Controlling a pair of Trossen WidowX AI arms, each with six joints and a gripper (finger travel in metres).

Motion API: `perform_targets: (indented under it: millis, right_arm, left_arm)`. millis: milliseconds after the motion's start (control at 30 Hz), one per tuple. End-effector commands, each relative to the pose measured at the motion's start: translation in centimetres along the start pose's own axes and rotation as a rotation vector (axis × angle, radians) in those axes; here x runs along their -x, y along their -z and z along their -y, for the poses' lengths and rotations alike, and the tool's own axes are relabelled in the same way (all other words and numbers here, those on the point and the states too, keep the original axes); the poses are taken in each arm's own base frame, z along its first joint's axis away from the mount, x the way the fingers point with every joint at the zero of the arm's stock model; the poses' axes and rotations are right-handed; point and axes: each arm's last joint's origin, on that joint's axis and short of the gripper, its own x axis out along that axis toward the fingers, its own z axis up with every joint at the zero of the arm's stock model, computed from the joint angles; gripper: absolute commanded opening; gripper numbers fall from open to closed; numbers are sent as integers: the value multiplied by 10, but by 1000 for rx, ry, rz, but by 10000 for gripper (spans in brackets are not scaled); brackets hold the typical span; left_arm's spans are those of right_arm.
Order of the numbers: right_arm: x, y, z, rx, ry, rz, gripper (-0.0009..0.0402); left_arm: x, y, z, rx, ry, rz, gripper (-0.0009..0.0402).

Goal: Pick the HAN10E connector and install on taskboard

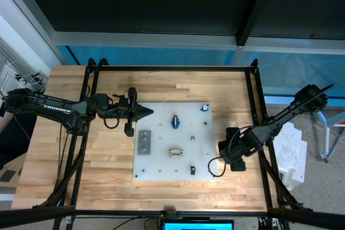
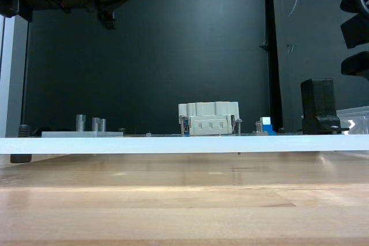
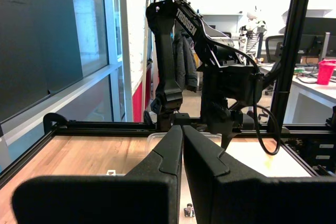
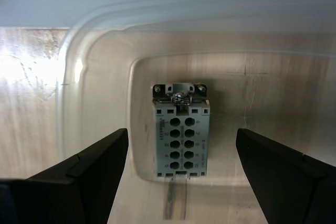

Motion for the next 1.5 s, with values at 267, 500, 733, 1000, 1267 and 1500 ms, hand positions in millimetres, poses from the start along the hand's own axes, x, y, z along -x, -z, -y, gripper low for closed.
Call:
perform_targets:
  millis: [267,500,733,1000,1267,1500]
  right_arm:
    - [-12,5,2,-1,-19,2,287]
    - [-24,6,2,2,-22,-9,286]
    - [-25,6,4,-3,-21,-8,280]
    - [-25,6,5,14,-22,-11,211]
    - [-25,6,5,14,-21,-12,122]
    - [-22,5,5,14,-24,-7,59]
  left_arm:
    - [0,0,0,0,0,0,1]
    - [0,0,0,0,0,0,1]
    - [0,0,0,0,0,0,1]
    - [0,0,0,0,0,0,1]
    - [0,0,0,0,0,0,1]
    - [0,0,0,0,0,0,1]
